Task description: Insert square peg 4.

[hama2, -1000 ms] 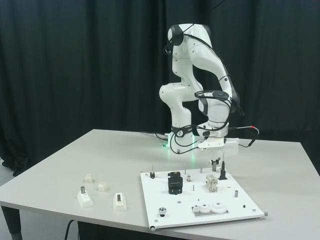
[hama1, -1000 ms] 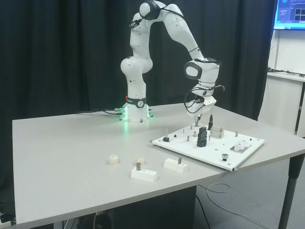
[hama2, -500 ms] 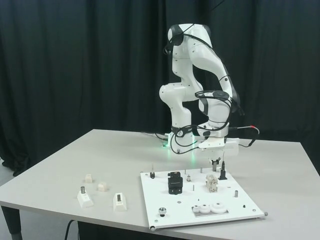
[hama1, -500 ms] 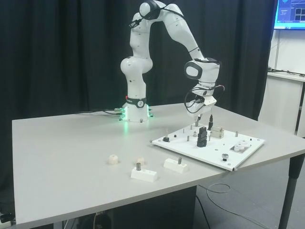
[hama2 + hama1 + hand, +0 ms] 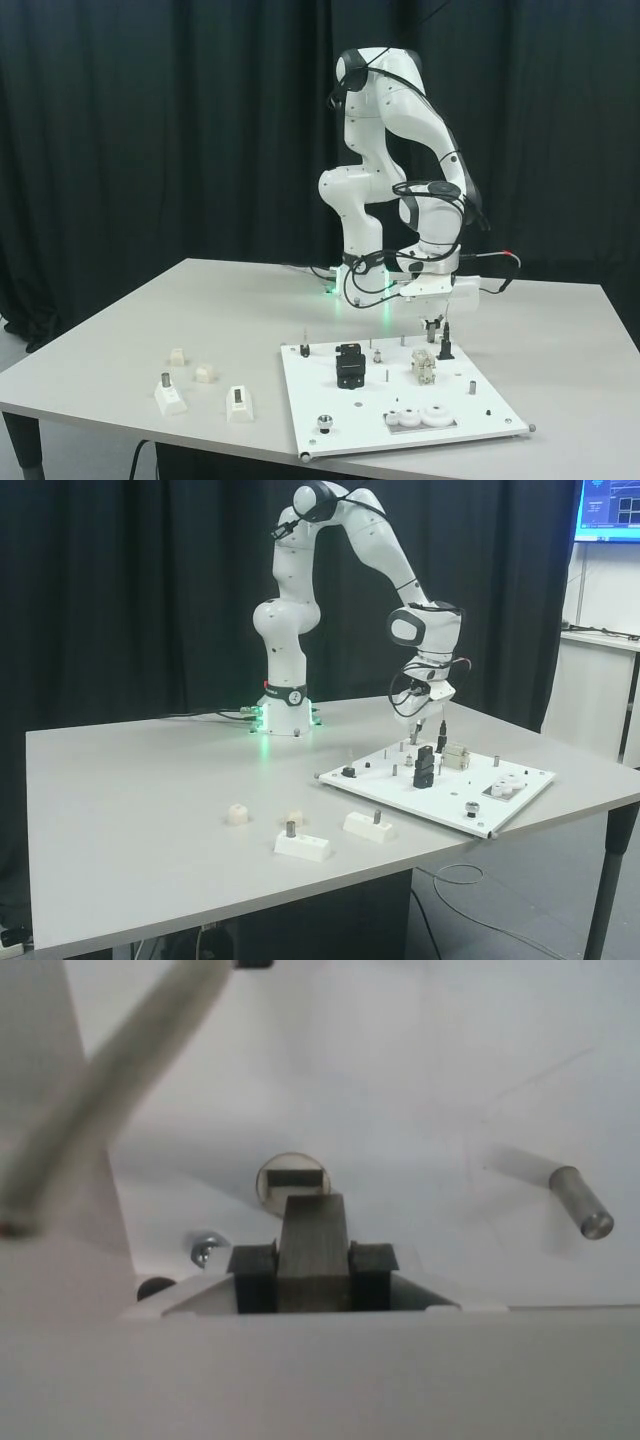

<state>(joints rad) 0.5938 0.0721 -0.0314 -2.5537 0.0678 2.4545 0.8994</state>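
In the wrist view my gripper [image 5: 313, 1262] is shut on a grey square peg [image 5: 310, 1228], held between the two black fingers [image 5: 254, 1261]. Just past the peg's tip lies a round socket with a square hole [image 5: 292, 1176] in the white board [image 5: 400, 1080]. The peg's tip looks close to the hole, but I cannot tell whether they touch. From the room, the gripper [image 5: 419, 718] [image 5: 432, 324] hangs low over the far side of the white board [image 5: 525, 798] [image 5: 300, 400].
A round metal peg [image 5: 580, 1203] stands on the board beside the socket, and a white cable [image 5: 120, 1080] crosses nearby. The board also carries a black part [image 5: 424, 765], white gears [image 5: 420, 417] and small posts. White blocks [image 5: 302, 845] [image 5: 369, 826] lie on the grey table.
The arm's wrist has edged very slightly upward; the gripper stays over the same spot on the board with the peg still held.
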